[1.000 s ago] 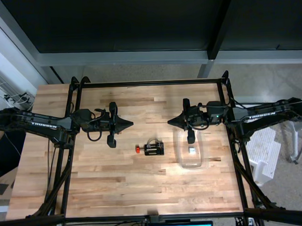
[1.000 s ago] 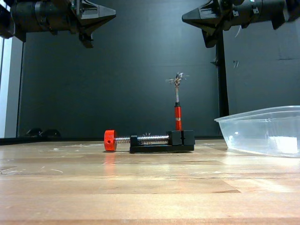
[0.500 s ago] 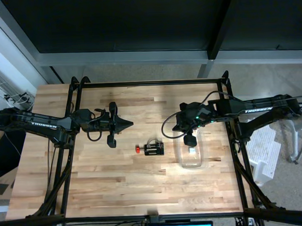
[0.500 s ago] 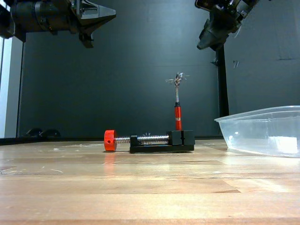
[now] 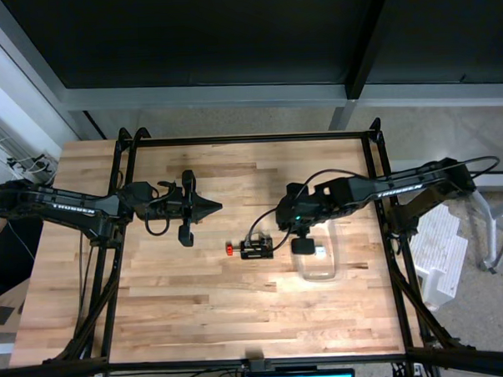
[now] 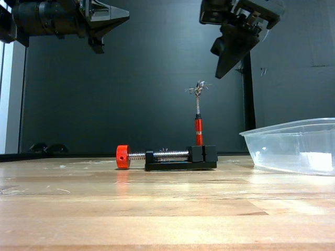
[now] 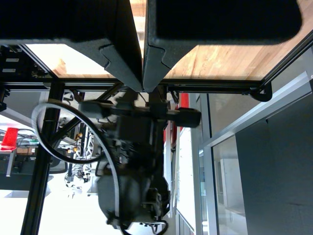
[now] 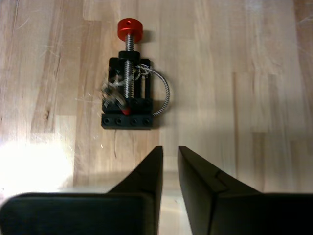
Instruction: Remove the RCA connector from the receptacle and place in the container
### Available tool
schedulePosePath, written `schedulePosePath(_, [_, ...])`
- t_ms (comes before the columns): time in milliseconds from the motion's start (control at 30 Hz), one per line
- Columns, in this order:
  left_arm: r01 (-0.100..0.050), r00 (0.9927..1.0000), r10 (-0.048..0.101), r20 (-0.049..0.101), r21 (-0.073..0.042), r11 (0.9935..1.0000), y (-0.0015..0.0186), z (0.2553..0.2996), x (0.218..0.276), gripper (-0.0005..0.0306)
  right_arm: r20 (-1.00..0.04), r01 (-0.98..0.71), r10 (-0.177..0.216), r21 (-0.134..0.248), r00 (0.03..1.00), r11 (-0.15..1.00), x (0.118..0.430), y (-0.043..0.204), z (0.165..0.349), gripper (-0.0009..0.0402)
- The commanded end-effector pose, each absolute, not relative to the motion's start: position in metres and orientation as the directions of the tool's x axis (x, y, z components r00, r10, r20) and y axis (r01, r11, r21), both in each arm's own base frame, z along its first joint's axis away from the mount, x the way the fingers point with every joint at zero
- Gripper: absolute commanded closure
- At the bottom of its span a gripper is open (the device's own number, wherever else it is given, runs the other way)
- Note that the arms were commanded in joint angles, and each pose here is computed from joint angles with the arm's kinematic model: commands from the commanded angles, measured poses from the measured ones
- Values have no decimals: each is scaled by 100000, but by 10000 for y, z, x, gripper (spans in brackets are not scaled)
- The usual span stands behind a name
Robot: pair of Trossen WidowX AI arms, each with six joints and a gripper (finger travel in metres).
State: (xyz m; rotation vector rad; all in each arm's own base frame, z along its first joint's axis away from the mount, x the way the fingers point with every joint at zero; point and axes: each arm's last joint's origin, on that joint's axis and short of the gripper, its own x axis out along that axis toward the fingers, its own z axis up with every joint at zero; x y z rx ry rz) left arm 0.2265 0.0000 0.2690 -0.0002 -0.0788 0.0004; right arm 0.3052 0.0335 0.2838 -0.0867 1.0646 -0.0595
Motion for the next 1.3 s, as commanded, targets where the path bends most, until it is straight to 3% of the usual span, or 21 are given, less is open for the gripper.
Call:
schedulePosePath(33, [-36, 99693, 38, 7831, -23, 100000, 0, 2690, 2265, 300, -88360, 765, -10428, -11330, 45649, 99353, 3157, 396, 2794, 303])
schedulePosePath(267, [-36, 99693, 38, 7831, -23, 100000, 0, 2690, 2265, 300, -90554, -1007, -9966, -11392, 41240, 99344, 3382, 505, 2673, 227])
schedulePosePath(433, [-36, 99693, 38, 7831, -23, 100000, 0, 2690, 2265, 300, -92073, -1339, -10152, -11500, 37676, 99328, 3483, 561, 2536, 198])
schedulePosePath(900, [-36, 99693, 38, 7831, -23, 100000, 0, 2690, 2265, 300, -93917, -1164, -10697, -11715, 32638, 99305, 3666, 621, 2181, 193])
schedulePosePath(1300, [-36, 99693, 38, 7831, -23, 100000, 0, 2690, 2265, 300, -92786, -1116, -9255, -10355, 36126, 99456, 3692, 633, 2147, 205])
